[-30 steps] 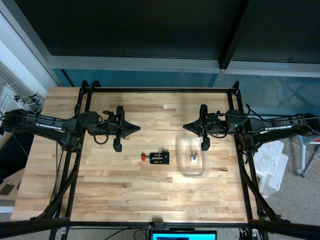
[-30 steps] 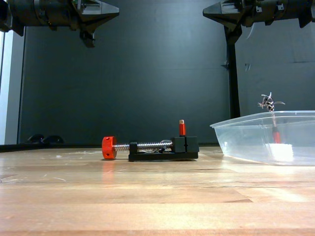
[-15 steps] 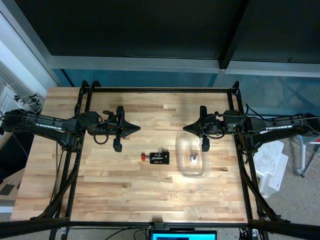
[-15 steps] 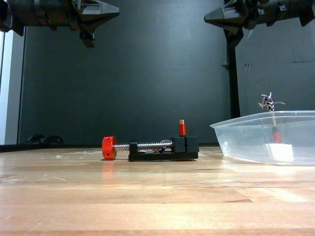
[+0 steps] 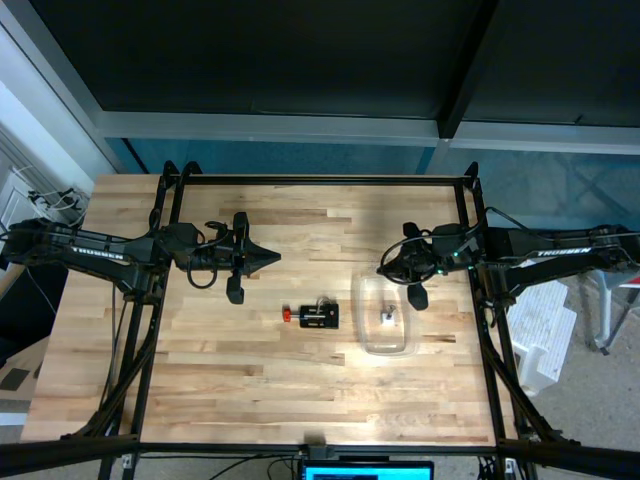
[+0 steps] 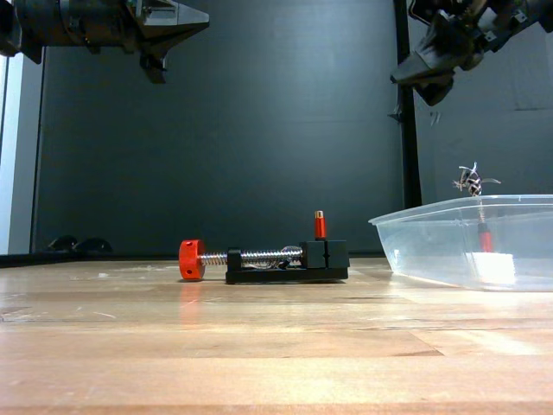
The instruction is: Pick the rca connector and install on the hub
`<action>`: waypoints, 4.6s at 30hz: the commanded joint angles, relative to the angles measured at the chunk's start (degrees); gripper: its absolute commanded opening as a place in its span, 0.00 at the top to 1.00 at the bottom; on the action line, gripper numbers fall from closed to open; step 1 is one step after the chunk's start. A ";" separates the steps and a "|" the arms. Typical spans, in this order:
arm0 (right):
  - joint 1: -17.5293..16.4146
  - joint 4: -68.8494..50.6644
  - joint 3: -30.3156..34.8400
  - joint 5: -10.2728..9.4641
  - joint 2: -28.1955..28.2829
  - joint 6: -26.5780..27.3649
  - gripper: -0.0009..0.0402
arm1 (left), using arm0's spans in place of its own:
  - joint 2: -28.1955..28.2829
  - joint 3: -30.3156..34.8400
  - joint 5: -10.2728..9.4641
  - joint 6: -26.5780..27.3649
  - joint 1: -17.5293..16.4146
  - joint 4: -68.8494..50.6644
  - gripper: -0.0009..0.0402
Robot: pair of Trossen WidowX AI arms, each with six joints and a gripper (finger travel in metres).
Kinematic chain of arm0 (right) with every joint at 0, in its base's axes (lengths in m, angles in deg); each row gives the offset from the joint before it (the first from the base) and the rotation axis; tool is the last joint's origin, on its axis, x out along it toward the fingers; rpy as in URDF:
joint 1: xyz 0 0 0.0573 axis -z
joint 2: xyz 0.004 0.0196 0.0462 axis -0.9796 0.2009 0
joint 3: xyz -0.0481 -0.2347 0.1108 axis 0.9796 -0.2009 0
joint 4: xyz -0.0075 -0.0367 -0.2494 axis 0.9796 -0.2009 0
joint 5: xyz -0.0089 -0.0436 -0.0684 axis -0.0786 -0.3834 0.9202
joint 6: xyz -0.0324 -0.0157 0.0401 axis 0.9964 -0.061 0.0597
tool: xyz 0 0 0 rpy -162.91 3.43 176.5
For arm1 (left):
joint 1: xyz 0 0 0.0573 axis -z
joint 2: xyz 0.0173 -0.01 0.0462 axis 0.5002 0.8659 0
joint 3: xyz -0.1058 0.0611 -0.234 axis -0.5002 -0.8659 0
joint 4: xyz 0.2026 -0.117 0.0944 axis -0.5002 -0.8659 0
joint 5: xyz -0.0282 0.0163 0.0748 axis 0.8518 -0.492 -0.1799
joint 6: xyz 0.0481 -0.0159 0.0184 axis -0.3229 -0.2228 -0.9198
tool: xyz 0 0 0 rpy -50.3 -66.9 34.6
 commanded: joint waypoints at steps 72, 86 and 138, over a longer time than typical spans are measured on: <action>-11.63 -37.51 16.39 0.83 28.85 -4.20 0.55 | 0.02 0.02 0.00 -0.02 0.00 0.00 0.98; -12.31 -33.75 13.20 2.29 28.85 -5.07 0.55 | 0.02 0.02 0.00 -0.02 0.00 0.00 0.98; -13.00 -23.08 12.70 2.32 39.71 -5.64 0.99 | 0.02 0.02 0.00 -0.02 -0.02 0.02 0.98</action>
